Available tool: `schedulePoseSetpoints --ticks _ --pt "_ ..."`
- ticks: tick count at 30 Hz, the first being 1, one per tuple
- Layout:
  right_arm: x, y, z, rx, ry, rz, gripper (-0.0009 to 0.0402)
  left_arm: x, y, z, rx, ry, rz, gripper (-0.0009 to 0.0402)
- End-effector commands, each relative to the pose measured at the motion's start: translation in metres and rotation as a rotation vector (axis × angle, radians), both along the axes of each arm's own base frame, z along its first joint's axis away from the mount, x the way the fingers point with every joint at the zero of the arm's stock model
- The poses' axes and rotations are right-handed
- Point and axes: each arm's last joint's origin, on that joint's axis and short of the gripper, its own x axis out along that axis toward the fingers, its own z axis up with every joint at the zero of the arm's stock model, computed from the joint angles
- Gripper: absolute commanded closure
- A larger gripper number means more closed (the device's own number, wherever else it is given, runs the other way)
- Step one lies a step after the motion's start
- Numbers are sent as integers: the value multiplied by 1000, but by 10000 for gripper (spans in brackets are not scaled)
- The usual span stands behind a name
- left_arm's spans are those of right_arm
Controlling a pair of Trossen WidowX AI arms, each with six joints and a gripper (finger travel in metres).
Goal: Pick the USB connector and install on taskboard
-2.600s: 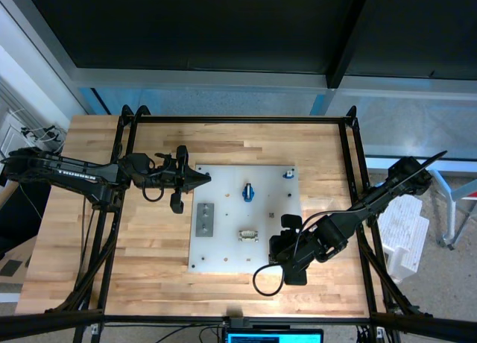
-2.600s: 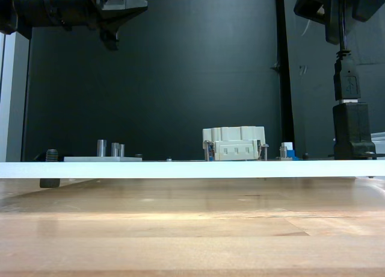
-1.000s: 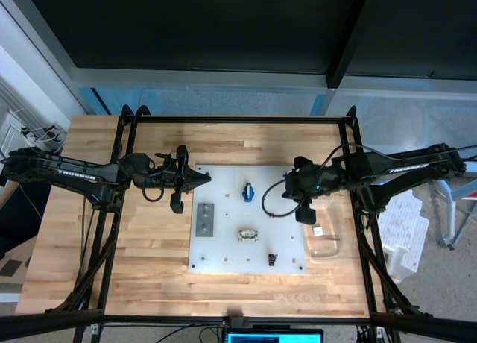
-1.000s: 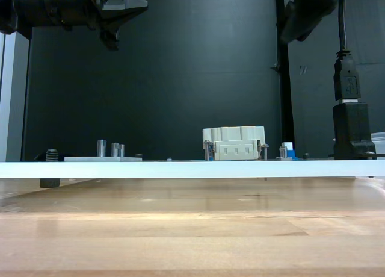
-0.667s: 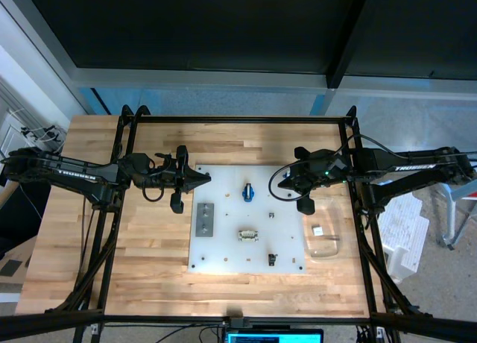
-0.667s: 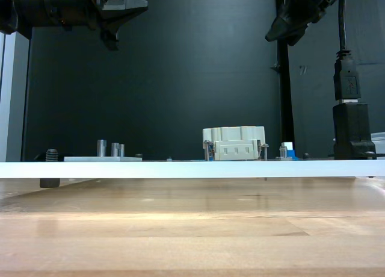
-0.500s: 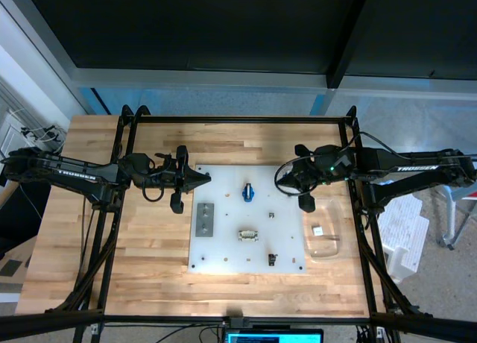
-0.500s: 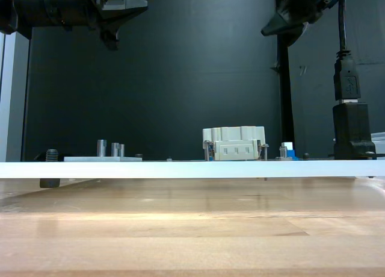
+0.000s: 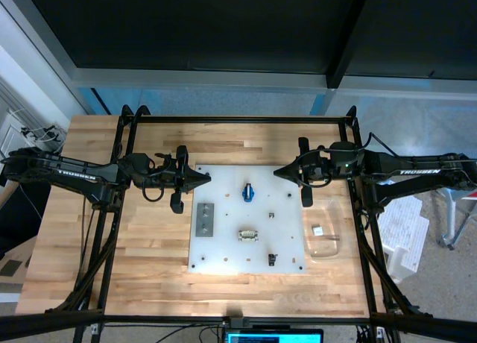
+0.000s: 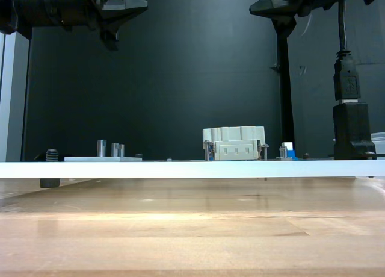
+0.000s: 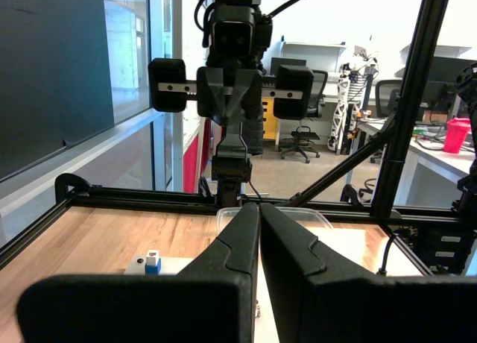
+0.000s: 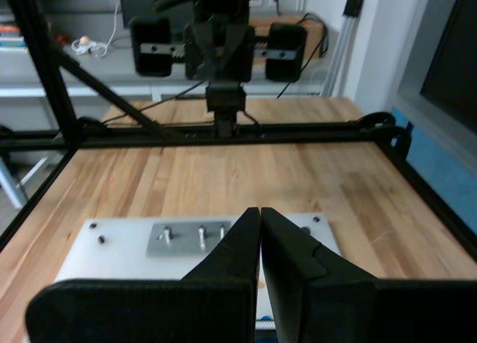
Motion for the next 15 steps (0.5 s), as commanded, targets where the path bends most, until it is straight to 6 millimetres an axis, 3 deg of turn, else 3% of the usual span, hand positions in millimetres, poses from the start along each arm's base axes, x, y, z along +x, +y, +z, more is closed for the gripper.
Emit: schedulePoseSetpoints --ticks 1,15 --pt "0 -3 -3 12 -46 17 393 0 0 0 0 0 0 393" --pt "-3 -7 -17 29 -185 1 393 0 0 0 0 0 0 393"
